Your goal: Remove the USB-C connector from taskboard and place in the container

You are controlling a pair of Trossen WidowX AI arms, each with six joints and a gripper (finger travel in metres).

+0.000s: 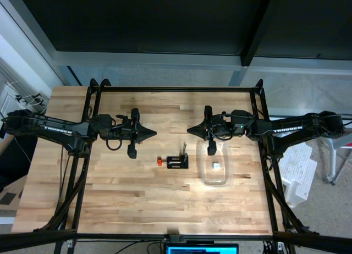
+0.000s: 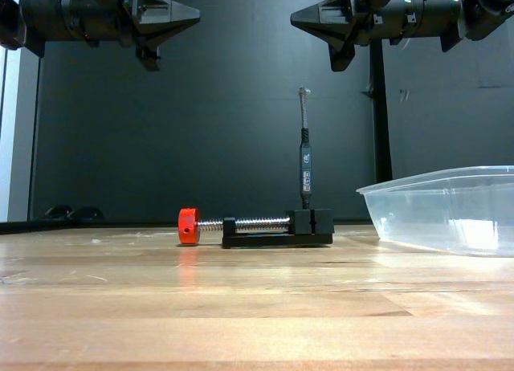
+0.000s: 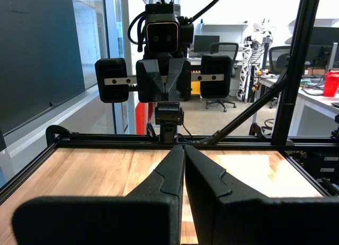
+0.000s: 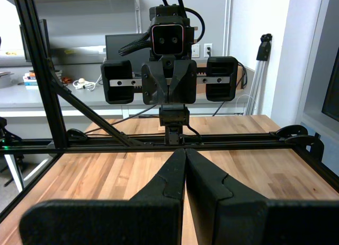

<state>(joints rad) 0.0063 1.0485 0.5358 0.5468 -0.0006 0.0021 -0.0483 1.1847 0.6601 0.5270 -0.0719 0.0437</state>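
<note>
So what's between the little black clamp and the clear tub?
Nothing, just bare wooden table, as the high view shows between taskboard and container. The left gripper and right gripper hang shut above, farther back.

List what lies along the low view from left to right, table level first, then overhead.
Table level: red-orange knob of the taskboard → USB-C connector, upright in it → container. Overhead: left gripper → right gripper, jaws shut.

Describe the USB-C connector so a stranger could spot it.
On the table, below and between the raised, shut left pincer and right pincer, sits the black taskboard. The USB-C connector is the slim dark piece standing upright at its end opposite the red-orange knob.
</note>
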